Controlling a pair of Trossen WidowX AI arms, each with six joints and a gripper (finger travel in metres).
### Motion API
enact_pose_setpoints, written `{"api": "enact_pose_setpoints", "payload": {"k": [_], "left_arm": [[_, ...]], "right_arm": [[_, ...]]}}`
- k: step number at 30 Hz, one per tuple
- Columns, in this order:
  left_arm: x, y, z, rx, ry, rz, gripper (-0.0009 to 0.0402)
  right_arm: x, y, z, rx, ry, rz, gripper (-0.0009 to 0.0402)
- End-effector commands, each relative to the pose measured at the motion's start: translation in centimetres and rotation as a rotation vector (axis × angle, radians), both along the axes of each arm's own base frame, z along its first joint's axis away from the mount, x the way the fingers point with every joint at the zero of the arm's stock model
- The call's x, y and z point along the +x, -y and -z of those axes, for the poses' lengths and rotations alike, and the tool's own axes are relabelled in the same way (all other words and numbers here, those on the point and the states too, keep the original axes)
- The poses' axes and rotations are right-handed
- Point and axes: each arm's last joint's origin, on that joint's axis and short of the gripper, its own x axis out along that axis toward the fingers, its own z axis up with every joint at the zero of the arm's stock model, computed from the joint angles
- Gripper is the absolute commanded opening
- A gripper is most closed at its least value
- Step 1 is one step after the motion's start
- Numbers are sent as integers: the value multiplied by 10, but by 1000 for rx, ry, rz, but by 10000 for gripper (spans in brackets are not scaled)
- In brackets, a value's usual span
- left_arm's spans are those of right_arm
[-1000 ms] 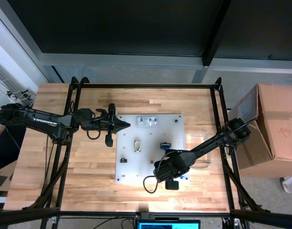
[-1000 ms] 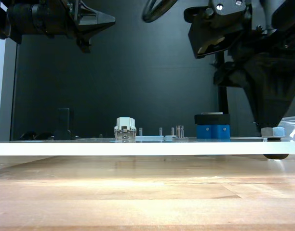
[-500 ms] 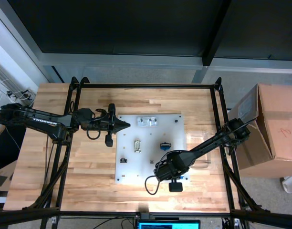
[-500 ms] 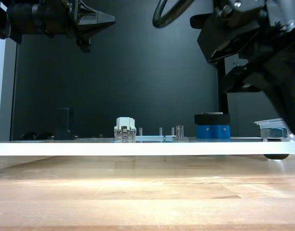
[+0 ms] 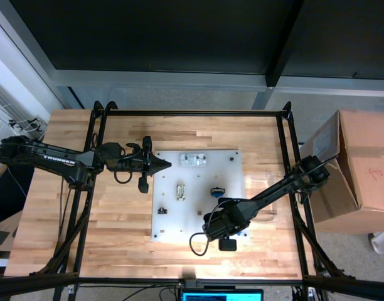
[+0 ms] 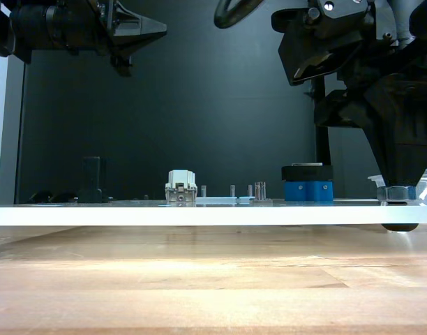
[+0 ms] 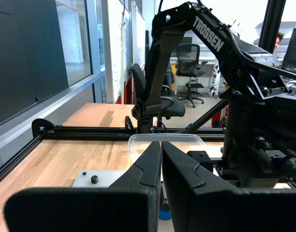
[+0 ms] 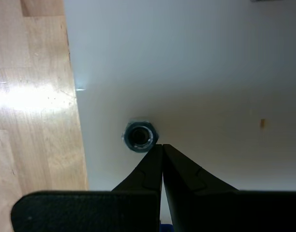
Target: Pick the M12 nut and place it on its threads and fasten
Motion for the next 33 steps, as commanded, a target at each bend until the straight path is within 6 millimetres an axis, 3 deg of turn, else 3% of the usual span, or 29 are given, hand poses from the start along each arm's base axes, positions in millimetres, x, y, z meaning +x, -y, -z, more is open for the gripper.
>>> {"api": "enact_pose_setpoints", "payload": {"k": [1, 4, 12, 23, 28, 33], "left_arm": [[0, 0, 0, 0, 1, 0, 0], [0, 0, 0, 0, 0, 0, 0], [0, 0, 0, 0, 0, 0, 0], [0, 0, 0, 0, 0, 0, 0], [0, 0, 0, 0, 0, 0, 0], [0, 0, 0, 0, 0, 0, 0]], "right_arm": [[-1, -6, 1, 180, -79, -62, 0], [-3, -7, 0, 210, -100, -71, 0], [-3, -1, -1, 18, -29, -6, 0], [-1, 1, -3, -63, 17, 14, 0], [0, -1, -2, -29, 17, 3, 0], [-1, -8, -3, 187, -66, -97, 0]]}}
